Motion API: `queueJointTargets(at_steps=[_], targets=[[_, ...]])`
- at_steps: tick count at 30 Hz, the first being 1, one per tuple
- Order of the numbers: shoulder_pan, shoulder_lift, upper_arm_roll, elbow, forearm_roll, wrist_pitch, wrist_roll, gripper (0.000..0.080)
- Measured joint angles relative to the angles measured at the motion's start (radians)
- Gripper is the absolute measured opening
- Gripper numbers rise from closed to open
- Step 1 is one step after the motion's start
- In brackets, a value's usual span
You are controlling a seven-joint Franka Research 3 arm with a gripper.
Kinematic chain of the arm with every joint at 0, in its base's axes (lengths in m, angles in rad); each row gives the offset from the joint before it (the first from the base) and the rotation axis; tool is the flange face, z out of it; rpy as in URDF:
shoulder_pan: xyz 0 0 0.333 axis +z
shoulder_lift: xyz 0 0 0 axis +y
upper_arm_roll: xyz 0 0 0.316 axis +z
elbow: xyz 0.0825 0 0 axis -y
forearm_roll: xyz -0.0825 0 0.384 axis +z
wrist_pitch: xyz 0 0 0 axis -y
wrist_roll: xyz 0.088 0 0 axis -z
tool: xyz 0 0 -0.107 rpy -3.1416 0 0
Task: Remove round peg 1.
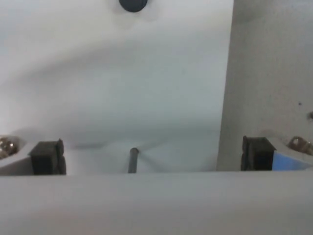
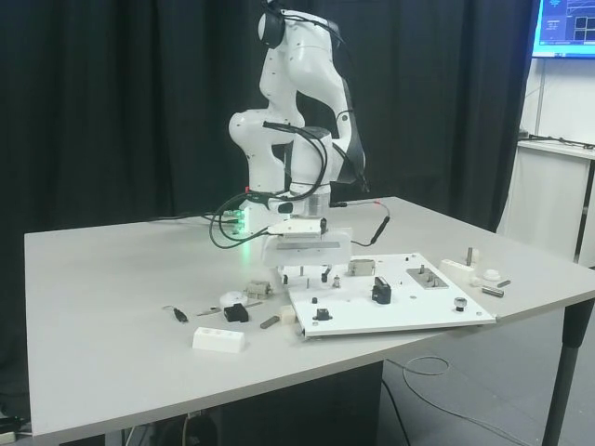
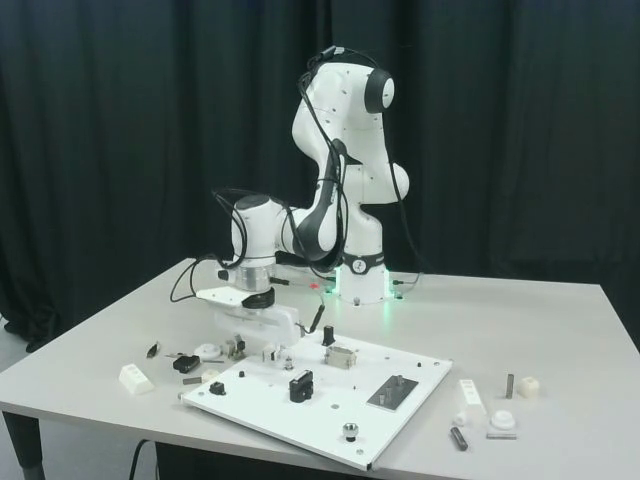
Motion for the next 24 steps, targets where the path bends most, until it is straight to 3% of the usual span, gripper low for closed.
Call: queueJointTargets(at_steps=[16,17,24], targets=[[0.0,0.033,0.001,0.003,0.028,0.016,-0.041,0.08],[0.0,0.034,0.001,0.003,0.028,0.017,-0.042,0.0676],[0.0,0.038,0.002,0.004,0.03,0.02,-0.05,0.0676]])
